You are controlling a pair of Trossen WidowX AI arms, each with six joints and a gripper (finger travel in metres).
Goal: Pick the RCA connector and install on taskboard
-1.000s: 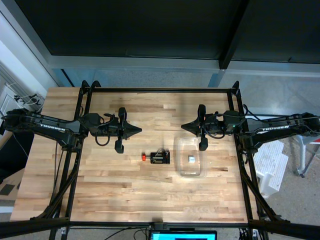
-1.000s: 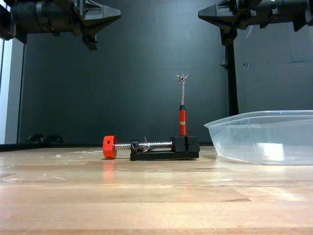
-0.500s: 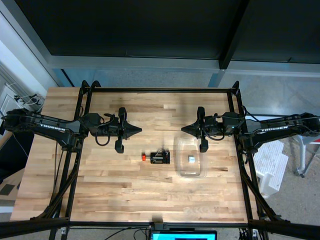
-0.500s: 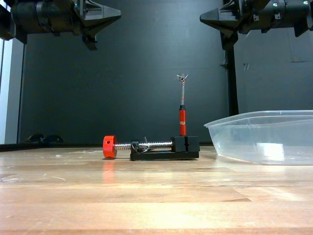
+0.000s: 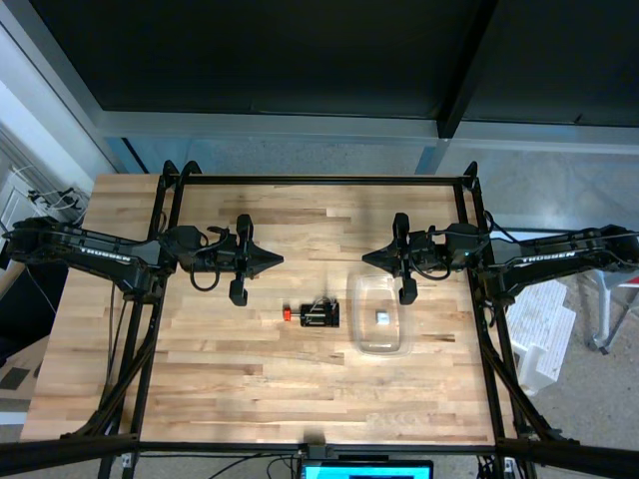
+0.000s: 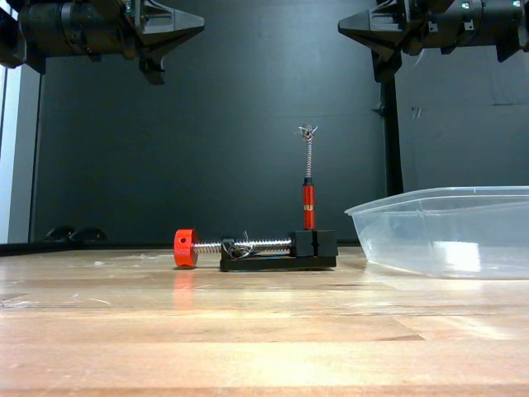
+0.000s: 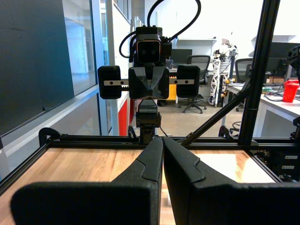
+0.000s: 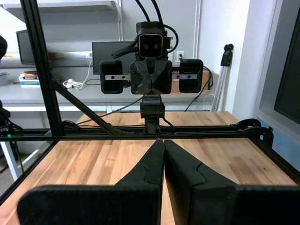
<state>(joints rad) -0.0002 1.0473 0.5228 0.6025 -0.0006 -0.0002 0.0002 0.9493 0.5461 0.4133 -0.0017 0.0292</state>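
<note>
Left gripper (image 5: 275,260) and right gripper (image 5: 367,258) hover high, both pinched closed, holding nothing. Taskboard (image 5: 321,316) lies just beside tray (image 5: 380,352). Connector not discernible; locate it, then widen jaws before descending.

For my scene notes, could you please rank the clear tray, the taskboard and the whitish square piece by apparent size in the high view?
1. clear tray
2. taskboard
3. whitish square piece, lying in the tray

The left pincer and right pincer, both shut, hang high beyond the taskboard, facing each other.
</note>
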